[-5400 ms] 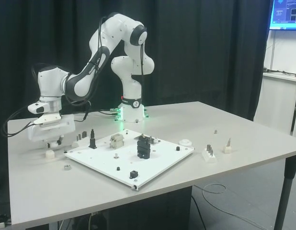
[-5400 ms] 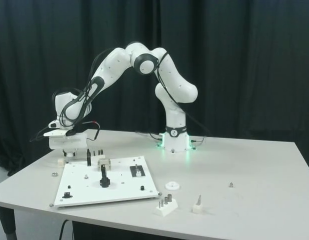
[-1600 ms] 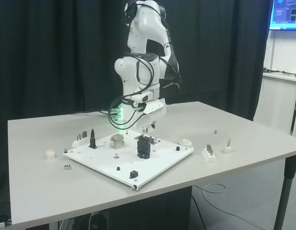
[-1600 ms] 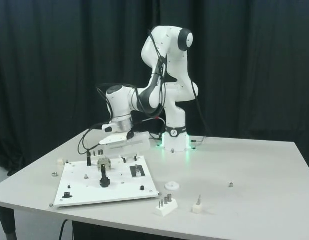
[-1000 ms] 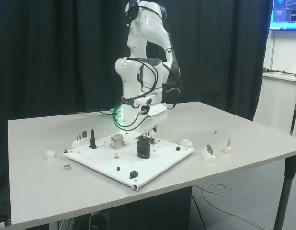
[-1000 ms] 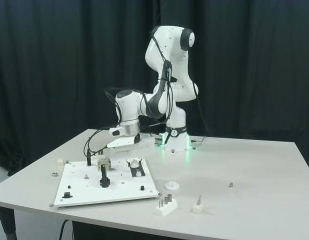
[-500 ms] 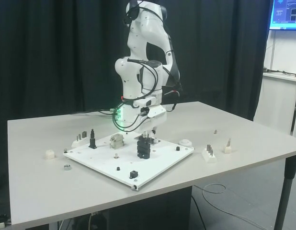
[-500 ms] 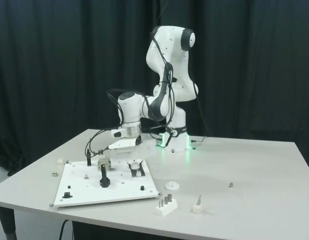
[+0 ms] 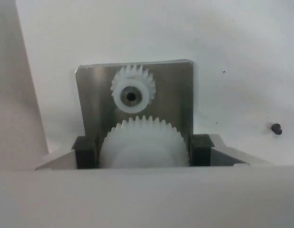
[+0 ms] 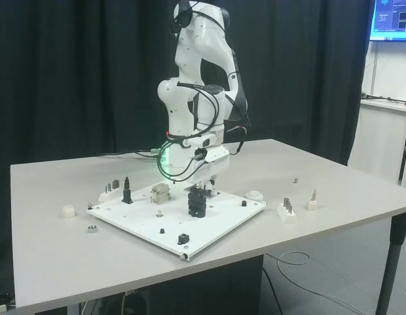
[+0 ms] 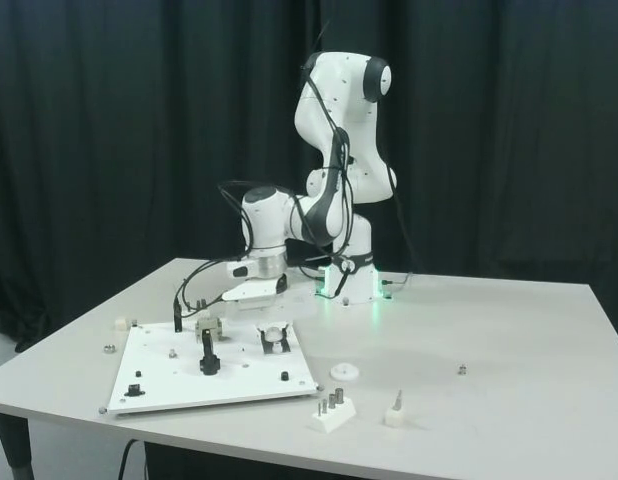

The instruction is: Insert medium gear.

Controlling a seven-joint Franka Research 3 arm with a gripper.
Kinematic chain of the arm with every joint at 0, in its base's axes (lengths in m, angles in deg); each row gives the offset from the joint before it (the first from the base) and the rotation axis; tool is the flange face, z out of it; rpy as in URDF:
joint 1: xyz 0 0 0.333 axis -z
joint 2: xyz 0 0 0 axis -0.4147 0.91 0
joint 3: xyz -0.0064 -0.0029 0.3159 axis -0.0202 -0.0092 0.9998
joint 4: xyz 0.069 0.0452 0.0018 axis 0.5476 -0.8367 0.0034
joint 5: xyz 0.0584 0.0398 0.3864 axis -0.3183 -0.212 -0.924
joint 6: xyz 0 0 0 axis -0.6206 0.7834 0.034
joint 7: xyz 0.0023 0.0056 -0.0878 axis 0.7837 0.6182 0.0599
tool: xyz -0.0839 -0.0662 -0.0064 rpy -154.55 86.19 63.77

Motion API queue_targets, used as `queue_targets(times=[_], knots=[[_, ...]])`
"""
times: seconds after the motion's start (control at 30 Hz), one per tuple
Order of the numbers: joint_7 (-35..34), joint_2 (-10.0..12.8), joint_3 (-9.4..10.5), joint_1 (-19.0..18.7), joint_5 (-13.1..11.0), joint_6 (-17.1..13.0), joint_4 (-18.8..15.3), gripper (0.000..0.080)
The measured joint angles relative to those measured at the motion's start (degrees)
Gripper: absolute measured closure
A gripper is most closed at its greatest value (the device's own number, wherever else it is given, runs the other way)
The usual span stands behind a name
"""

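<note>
I grip the medium gear [image 9: 144,142] between my two black fingertips [image 9: 85,152], jaws clenched on its toothed rim. My gripper [image 9: 144,153] hangs over the grey metal plate [image 9: 178,90] set in the white board [image 10: 209,220]. On that plate sits a small white gear [image 9: 132,90], and the medium gear's teeth lie just beside it. A black screw [image 9: 276,128] lies well apart from the plate.

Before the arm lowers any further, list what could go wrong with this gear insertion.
1. The medium gear in the claw sits close against the small gear already on the grey plate; their teeth may clash instead of meshing.
2. The wrist view hides the peg under the held gear, so misalignment could go unseen and it may jam.
</note>
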Motion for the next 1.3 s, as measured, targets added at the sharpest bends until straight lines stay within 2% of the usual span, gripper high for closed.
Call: queue_targets(times=[1.3], knots=[[-0.6, -0.5, 0.11, -0.1, -0.1, -0.8, -0.8, 0.0406]])
